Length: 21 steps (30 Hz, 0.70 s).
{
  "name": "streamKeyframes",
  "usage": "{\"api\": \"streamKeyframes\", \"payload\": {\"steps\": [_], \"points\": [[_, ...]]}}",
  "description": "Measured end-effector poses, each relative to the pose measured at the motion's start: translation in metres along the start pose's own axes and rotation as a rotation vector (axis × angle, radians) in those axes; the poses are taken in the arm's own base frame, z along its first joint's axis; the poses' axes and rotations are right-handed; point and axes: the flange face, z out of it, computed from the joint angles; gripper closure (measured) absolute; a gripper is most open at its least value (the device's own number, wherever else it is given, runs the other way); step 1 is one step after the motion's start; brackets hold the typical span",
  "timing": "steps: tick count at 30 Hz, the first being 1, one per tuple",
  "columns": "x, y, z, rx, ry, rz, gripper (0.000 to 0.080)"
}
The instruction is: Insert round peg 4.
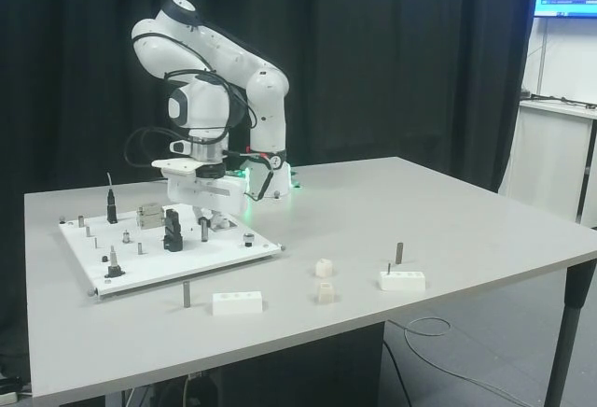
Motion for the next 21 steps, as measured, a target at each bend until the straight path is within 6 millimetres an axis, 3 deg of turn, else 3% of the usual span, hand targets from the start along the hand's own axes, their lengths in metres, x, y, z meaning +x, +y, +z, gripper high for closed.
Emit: {"api": "streamKeyframes", "payload": {"steps": [21], "points": [[0.0013,-0.0007,0.0002,0.018,0.005,-0.003,0.0649]]}}
